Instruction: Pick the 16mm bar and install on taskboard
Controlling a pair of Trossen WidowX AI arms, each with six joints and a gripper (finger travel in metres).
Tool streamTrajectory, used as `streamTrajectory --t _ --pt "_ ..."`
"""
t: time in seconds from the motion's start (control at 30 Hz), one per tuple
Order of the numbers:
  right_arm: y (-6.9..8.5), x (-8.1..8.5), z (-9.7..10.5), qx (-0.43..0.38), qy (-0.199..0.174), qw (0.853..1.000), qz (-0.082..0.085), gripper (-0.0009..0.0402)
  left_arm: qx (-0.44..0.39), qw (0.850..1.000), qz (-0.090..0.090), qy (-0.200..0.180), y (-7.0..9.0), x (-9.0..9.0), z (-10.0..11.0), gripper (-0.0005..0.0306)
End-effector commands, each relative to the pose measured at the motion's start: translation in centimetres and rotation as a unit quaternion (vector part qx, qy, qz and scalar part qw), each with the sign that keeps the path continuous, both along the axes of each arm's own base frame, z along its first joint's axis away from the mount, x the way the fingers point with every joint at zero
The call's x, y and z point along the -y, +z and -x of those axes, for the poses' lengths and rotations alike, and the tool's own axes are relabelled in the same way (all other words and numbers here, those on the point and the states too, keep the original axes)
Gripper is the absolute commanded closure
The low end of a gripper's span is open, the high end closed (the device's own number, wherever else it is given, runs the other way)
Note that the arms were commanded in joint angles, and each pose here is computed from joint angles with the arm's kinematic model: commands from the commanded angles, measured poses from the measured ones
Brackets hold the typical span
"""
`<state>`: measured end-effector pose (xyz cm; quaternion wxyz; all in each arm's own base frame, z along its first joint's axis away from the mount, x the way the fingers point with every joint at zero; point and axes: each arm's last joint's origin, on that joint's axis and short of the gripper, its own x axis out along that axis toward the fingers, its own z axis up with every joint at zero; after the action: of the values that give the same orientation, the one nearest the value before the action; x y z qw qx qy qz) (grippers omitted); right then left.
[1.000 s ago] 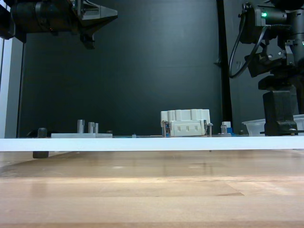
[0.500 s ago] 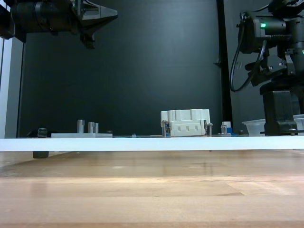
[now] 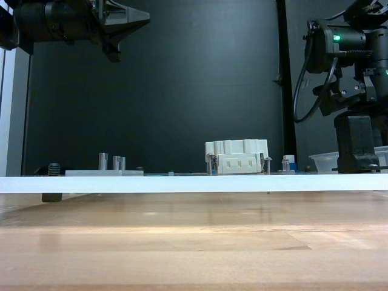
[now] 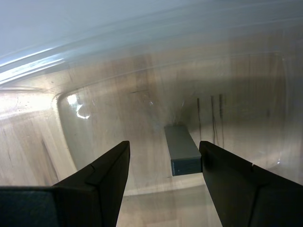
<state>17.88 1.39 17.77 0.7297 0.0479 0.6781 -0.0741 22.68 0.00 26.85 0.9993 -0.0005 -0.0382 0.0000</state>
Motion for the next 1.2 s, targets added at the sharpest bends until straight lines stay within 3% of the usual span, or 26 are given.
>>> streamTrajectory --t 0.03,0.4,0.57,1.2 --pt "0.00 0.01 0.00 0.000 -0.001 1.000 0.001 0.0201 0.000 1.000 0.000 0.000 0.01 0.00 0.00 0.0300" --pt "0.00 0.06 0.02 0.000 -0.006 1.000 0.007 0.0234 0.000 1.000 0.000 0.000 0.01 0.00 0.00 0.0300" --pt "0.00 0.11 0.05 -0.001 -0.009 1.000 0.015 0.0263 0.000 1.000 0.000 0.000 0.01 -0.01 0.00 0.0300" --pt "0.00 0.09 0.05 -0.001 -0.009 1.000 0.015 0.0380 0.000 1.000 0.000 0.000 0.01 -0.01 0.00 0.0300"
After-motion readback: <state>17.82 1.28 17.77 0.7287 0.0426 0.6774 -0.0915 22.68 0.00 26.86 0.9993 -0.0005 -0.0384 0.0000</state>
